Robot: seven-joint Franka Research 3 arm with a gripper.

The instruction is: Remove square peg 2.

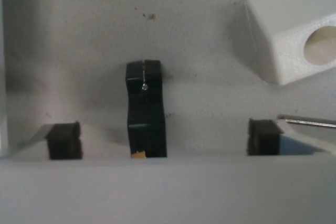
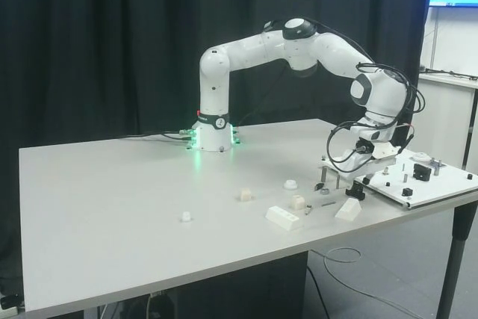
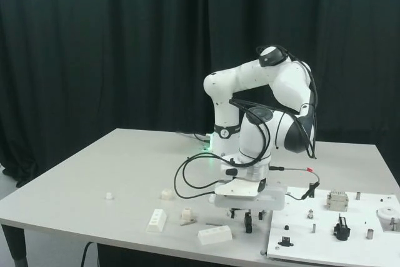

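Observation:
A black square peg [image 1: 146, 109] stands on the grey table, midway between my two fingertips and touching neither. My gripper [image 1: 163, 139] is open, its black fingertips [image 1: 64, 141] wide apart on either side of the peg. In the second room view the gripper [image 3: 247, 216] hangs low over the table just beside the white peg board [image 3: 325, 237], with the peg [image 3: 248, 223] under it. The first room view shows the gripper [image 2: 340, 183] near the table's front right, next to the board [image 2: 429, 184].
A white block with a round hole [image 1: 294, 30] lies close to the peg; it is the wedge-shaped piece [image 2: 348, 209] at the table's front edge. Several other small white parts [image 2: 284, 217] lie nearby. The board carries small black and grey fittings [image 3: 339, 226].

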